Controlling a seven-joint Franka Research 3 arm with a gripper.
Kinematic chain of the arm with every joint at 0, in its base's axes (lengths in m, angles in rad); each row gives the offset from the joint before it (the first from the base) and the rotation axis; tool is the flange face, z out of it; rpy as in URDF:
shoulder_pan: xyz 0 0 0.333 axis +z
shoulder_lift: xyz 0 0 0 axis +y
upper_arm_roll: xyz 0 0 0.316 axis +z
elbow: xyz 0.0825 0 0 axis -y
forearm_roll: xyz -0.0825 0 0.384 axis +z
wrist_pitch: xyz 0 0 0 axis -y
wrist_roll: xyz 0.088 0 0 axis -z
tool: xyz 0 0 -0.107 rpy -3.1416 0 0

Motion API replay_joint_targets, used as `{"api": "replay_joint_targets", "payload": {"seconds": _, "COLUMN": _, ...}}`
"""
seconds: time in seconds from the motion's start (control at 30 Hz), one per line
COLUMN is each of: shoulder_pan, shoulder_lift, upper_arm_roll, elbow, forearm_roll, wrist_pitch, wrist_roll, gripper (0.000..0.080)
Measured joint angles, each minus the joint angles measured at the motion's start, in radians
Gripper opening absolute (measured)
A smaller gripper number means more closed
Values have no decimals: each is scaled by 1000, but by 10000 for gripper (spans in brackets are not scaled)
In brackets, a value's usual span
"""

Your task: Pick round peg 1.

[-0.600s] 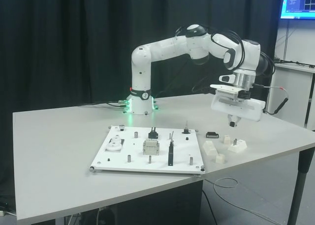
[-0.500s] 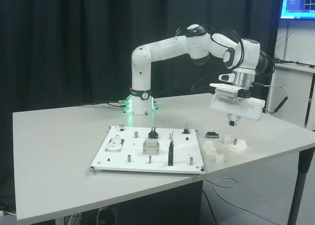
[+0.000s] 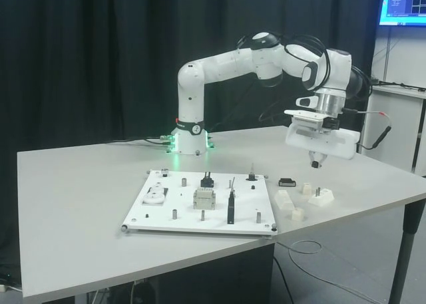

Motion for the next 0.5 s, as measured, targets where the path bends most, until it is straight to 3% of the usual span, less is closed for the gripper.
{"api": "replay_joint_targets", "payload": {"seconds": 0.27, "shoulder_pan": -5, "shoulder_lift": 0, "upper_arm_roll": 3, "elbow": 19, "forearm_roll": 0, "wrist_pitch": 4, "wrist_roll": 5, "gripper": 1}}
{"api": "replay_joint_targets", "payload": {"seconds": 0.3, "shoulder_pan": -5, "shoulder_lift": 0, "upper_arm_roll": 3, "elbow": 21, "forearm_roll": 0, "wrist_pitch": 4, "wrist_roll": 5, "gripper": 186}}
{"api": "replay_joint_targets", "payload": {"seconds": 0.5, "shoulder_pan": -10, "shoulder_lift": 0, "upper_arm_roll": 5, "elbow": 33, "forearm_roll": 3, "wrist_pitch": -4, "wrist_roll": -11, "gripper": 186}}
